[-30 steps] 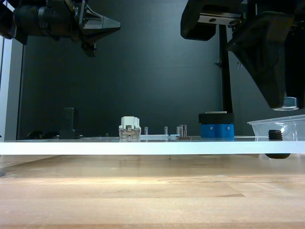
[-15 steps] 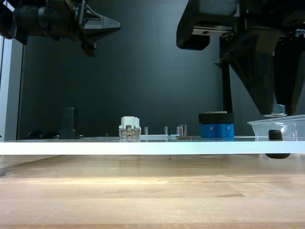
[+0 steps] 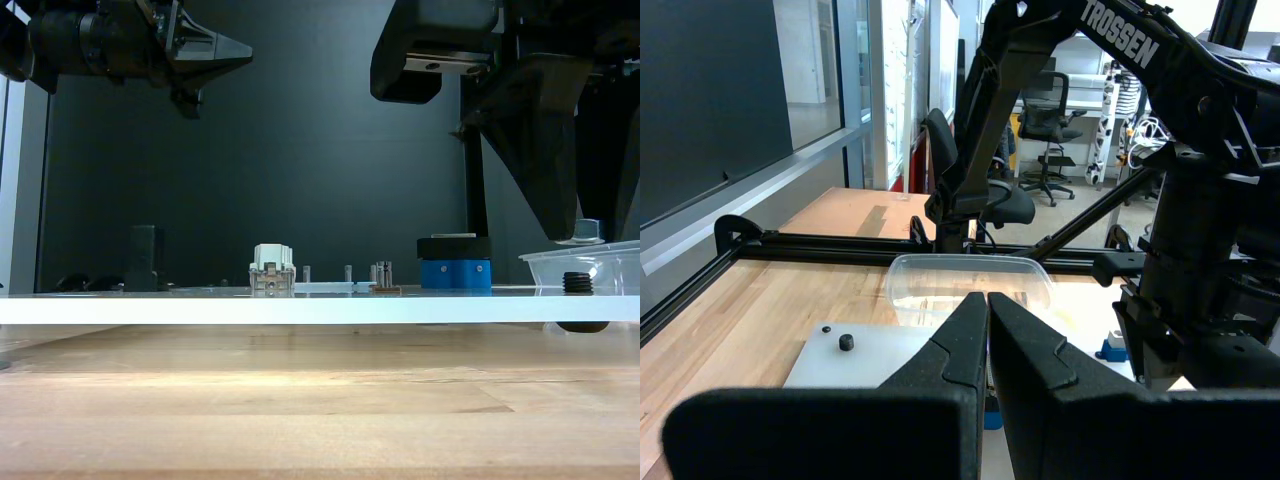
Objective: Pick the M12 nut and place it on its threads and fasten
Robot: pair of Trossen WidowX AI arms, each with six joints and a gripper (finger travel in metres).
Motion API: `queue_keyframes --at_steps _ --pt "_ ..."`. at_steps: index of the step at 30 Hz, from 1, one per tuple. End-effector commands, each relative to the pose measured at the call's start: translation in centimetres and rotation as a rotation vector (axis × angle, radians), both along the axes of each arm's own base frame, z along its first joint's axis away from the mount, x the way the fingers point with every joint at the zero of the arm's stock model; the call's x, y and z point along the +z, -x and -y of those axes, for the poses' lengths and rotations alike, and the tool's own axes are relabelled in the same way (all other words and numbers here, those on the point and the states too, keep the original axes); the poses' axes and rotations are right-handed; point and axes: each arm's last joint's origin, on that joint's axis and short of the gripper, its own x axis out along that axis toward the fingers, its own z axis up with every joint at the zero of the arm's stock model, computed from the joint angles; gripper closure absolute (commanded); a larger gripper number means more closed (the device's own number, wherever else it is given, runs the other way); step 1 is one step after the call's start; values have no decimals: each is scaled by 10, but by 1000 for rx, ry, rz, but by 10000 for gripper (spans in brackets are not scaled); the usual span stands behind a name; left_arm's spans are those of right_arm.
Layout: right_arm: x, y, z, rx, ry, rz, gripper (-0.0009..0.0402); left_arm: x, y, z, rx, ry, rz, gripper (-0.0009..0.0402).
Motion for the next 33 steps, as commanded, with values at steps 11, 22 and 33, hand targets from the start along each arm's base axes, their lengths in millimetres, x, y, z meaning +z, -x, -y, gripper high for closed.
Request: queue_keyframes --at_steps 11,22,33 --pt "-15 -5 -3 -17 7 -19 364 0 0 0 0 0 0 393" --pt "-21 -10 -4 -24 -2 0 364 0 0 0 0 0 0 393" --pt "-21 -10 -3 -82 -7 -4 364 0 0 0 0 0 0 393"
